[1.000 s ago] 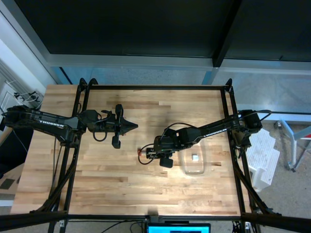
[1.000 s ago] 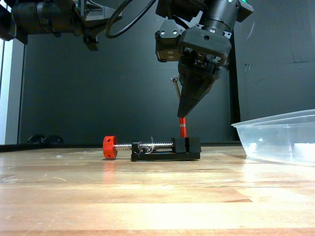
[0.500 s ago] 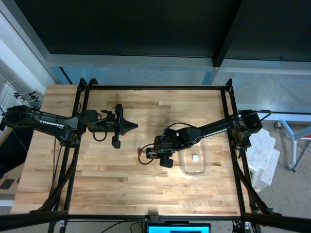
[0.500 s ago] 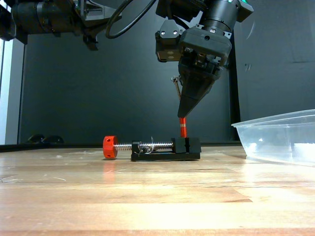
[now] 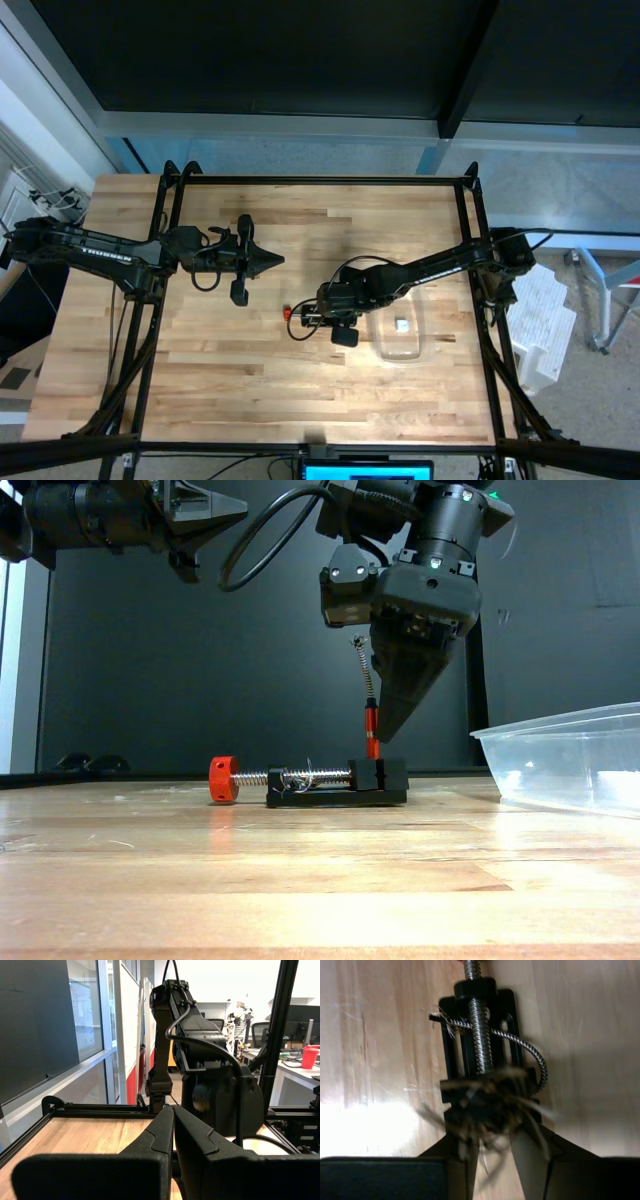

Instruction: Pick the RCA connector and install on taskboard

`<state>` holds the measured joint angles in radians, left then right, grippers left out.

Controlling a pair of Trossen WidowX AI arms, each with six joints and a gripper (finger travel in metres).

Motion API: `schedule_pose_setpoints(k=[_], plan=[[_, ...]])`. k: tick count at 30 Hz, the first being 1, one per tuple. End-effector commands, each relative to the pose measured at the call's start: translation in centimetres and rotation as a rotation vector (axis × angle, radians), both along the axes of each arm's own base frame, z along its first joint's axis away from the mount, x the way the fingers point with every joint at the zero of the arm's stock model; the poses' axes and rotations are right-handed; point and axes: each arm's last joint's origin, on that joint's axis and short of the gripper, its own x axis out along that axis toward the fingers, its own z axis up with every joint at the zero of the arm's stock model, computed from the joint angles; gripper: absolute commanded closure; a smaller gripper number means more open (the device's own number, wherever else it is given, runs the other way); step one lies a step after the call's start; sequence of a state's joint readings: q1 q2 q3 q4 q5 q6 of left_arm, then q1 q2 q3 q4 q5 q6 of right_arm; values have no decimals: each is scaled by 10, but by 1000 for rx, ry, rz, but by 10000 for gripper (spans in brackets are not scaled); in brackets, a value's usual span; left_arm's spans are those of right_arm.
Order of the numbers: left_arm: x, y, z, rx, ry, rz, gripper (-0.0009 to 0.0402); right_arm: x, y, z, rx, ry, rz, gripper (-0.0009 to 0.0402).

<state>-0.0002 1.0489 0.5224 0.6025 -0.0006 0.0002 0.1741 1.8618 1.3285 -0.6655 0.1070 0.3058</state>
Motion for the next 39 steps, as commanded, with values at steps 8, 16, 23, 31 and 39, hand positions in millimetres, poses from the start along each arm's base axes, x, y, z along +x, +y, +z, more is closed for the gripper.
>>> schedule_pose_setpoints(k=[8,16,23,31,39], plan=[[0,0,0,0,-1,0,393,-3,0,17,5,-50,-3,256],[0,0,0,0,-1,0,393,-17,-3,43,11,-86,-2,237],[0,0,0,0,0,0,393,-24,-4,58,17,-119,-1,236],[0,0,0,0,-1,0,393,-39,-7,73,13,-197,27,236],[0,0,0,0,-1,0,393,-76,-18,95,30,-532,52,257]])
